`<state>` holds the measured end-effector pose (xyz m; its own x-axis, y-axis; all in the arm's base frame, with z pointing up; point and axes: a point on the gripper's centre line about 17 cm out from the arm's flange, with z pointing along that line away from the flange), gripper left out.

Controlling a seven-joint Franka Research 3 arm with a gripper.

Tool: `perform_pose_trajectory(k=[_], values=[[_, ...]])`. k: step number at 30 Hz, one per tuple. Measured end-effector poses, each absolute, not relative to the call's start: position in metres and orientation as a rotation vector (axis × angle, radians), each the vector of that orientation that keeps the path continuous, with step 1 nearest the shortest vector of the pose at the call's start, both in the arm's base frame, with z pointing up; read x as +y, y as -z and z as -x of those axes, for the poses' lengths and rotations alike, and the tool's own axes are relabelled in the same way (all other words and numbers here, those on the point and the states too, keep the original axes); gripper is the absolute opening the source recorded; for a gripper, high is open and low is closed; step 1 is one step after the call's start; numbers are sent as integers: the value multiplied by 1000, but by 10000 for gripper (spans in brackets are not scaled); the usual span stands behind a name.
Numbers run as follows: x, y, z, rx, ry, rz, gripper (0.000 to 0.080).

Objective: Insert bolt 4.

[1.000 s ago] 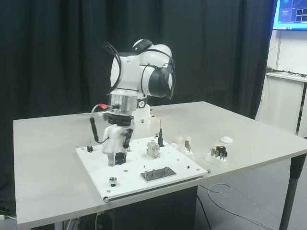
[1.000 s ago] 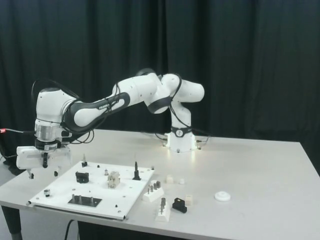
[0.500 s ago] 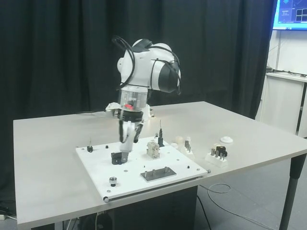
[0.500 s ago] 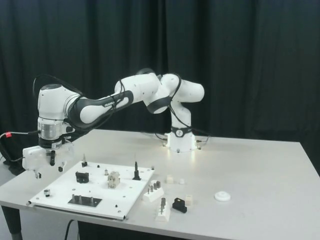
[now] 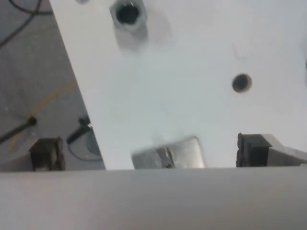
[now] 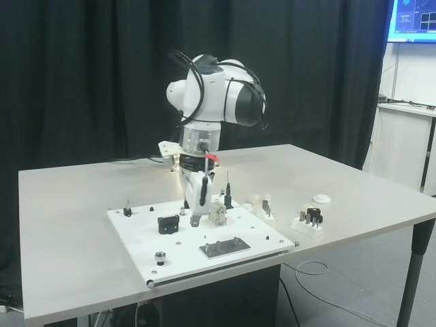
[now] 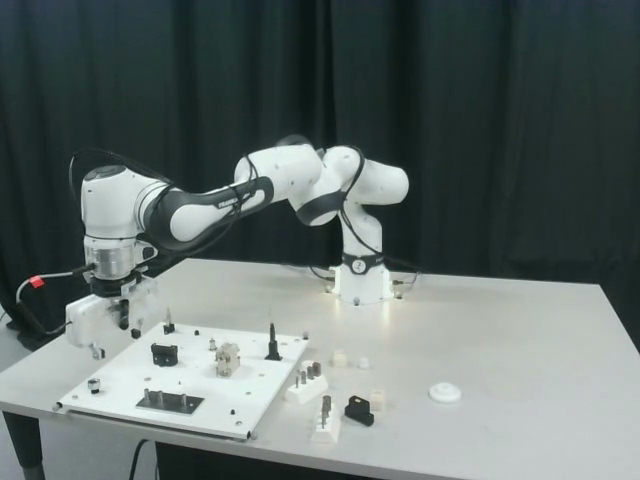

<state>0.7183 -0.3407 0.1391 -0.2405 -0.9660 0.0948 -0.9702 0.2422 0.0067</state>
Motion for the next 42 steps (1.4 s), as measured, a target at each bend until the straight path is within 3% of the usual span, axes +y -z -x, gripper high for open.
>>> perform_pose_trajectory(k=[20, 30, 42], values=[[-309, -147, -711, -2049, 53, -2290, 800], [-319, -145, -702, -1732, 72, -2496, 800], [-339, -138, -697, -1699, 57, -2502, 800]])
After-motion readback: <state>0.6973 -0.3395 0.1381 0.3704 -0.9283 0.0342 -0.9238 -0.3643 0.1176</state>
